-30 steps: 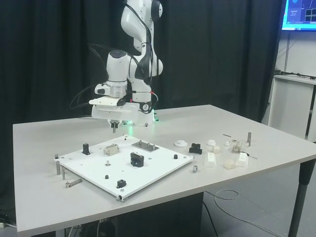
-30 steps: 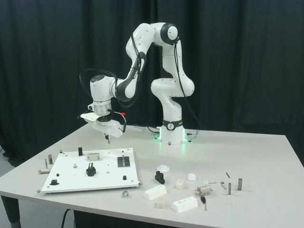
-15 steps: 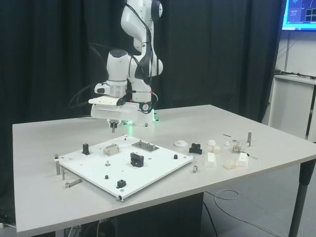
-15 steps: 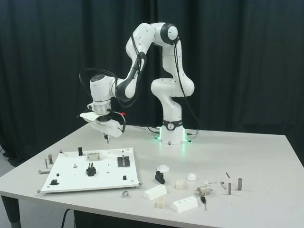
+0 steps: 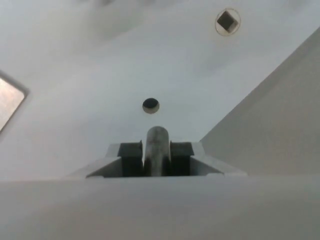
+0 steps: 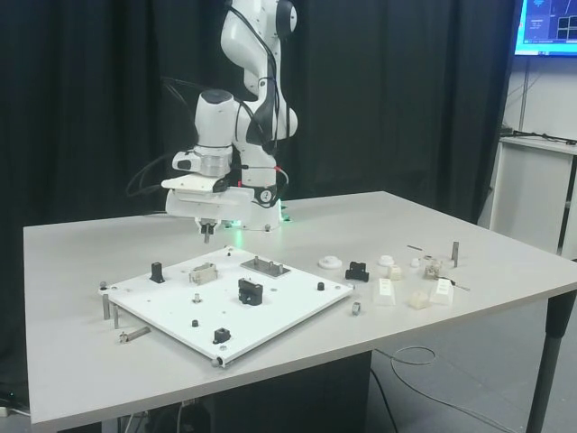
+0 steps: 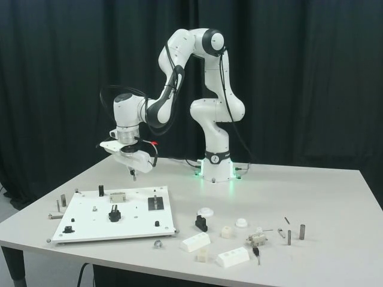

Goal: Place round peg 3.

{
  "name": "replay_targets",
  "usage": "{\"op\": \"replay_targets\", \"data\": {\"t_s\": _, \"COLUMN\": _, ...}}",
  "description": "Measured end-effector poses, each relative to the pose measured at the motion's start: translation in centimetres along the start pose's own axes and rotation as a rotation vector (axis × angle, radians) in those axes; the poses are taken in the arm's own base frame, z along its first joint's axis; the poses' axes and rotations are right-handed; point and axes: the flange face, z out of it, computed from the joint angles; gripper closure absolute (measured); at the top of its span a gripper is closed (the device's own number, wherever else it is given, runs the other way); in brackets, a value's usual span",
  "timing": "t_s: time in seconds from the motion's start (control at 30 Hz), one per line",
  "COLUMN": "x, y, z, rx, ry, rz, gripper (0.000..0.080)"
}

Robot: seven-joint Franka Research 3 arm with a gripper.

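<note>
Grey metal is showing between the fingers of the tool (image 5: 157, 159): a short round grey metal peg (image 5: 157, 146) is being gripped there, pointing downward, with the black pads closed on either side of it. From where I am standing, the white arm (image 7: 179, 66) is hanging the tool over the far edge of the flat white assembly board (image 6: 270, 298), well above it, so the peg is being carried in the air and not yet seated.

The wrist view is showing a small dark round hole (image 5: 150, 105) in the board just ahead of the peg's tip, and a square socket (image 5: 227, 21) farther off. I am judging that the round hole is the target and that the carrying step is ending while alignment is beginning. The next move is calling for bringing the peg's axis squarely over that hole, keeping it upright, then lowering straight so the tip enters without catching the rim; the grip should be loosened only once the peg is seated.

Compared with the room pictures from a second ago, the tool appears to be sitting slightly higher, and nothing on the grey bench (image 6: 72, 253) is shifting.
</note>
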Motion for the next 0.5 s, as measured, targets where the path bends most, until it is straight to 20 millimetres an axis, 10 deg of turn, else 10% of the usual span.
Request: {"op": "replay_targets", "data": {"t_s": 0.5, "x": 0.21, "y": -0.19, "z": -0.24, "rx": 0.016, "ry": 0.021, "rz": 0.011, "gripper": 0.0689}}
